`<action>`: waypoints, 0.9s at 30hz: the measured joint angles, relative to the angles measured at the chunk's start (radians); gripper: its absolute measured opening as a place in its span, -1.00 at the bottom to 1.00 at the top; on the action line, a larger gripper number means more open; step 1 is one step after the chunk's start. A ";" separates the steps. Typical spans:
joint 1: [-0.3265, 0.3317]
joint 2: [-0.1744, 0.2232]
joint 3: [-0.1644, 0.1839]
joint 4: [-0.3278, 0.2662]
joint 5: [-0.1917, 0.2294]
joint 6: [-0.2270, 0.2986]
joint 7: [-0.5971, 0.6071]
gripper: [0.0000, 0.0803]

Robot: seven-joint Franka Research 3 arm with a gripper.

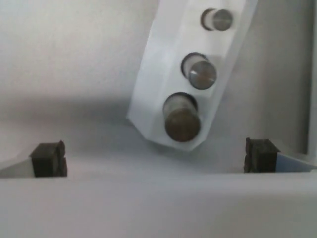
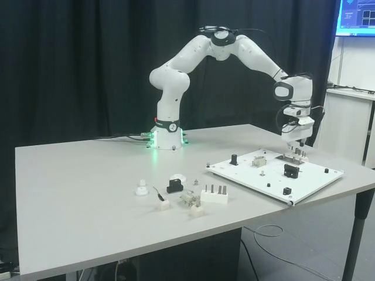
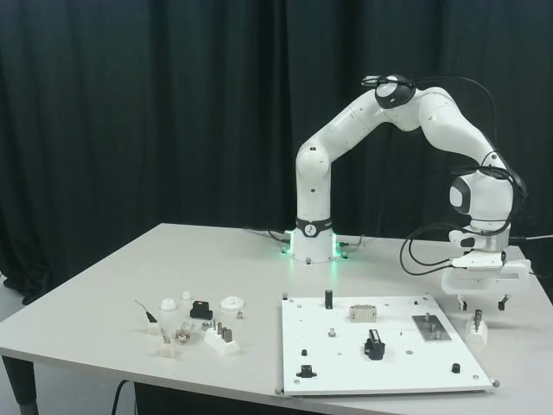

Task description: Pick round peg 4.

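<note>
Grey metal pegs (image 1: 183,119) in their white holder (image 1: 163,74) stand below my claw (image 1: 154,159), spread wide, empty.

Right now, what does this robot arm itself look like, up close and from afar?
The arm is white with rounded, smooth segments and black joint rings. Black cables loop near its wrist. Green lights glow at its base. The gripper ends in two small black blocky fingertips.
</note>
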 joint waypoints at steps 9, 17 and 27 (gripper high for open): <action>-0.006 0.012 0.020 0.002 -0.001 0.029 0.000 0.99; -0.017 0.016 0.020 0.008 -0.003 0.029 0.000 0.69; -0.038 0.016 0.019 0.022 -0.018 0.023 -0.004 -0.58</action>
